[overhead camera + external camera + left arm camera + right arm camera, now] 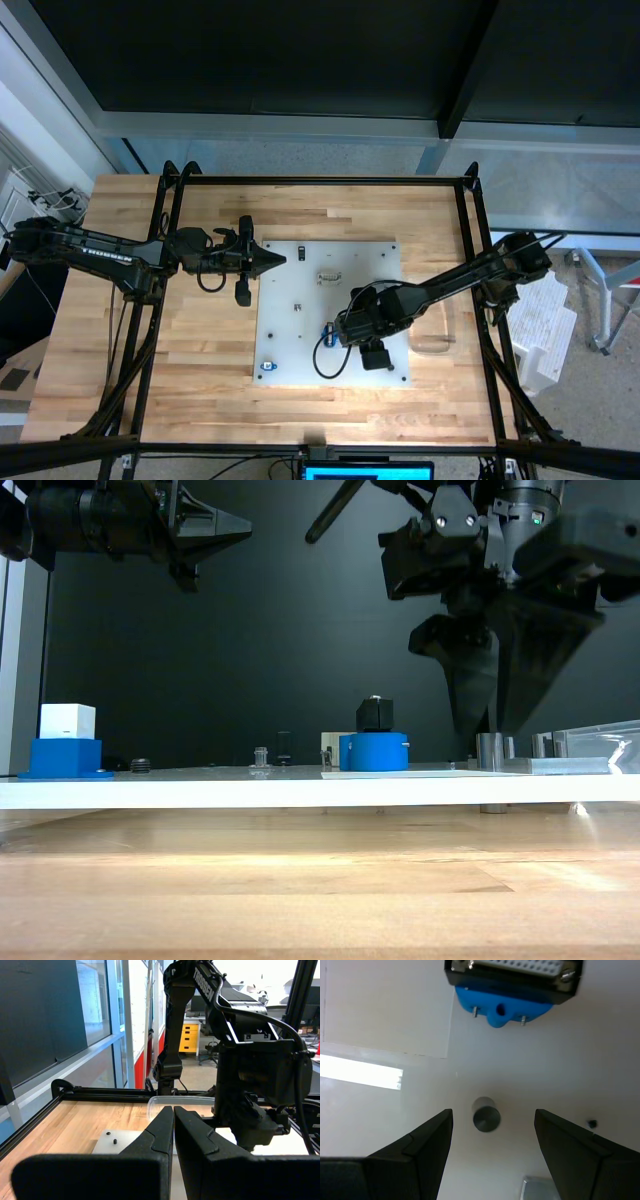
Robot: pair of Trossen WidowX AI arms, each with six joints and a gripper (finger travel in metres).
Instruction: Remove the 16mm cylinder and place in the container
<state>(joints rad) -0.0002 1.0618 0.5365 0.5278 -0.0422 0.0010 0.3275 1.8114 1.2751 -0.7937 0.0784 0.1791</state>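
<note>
The 16mm cylinder (486,1116) is a short silvery peg standing upright in the white board (300,340). In the low view the cylinder (489,752) stands just under the fingertips of my right gripper (492,725). My right gripper (493,1111) is open, one finger on each side of the peg and not touching it. From above, the right gripper (352,325) hides the peg. The clear container (435,328) lies on the wood just right of the board. My left gripper (268,258) is shut on nothing, raised at the board's left edge.
A blue part with a multi-pin connector (505,1007) sits close beyond the peg. A grey block (532,1189) and a tiny dark peg (591,1123) lie beside it. A blue base with a white cube (65,745) stands at the board's near left.
</note>
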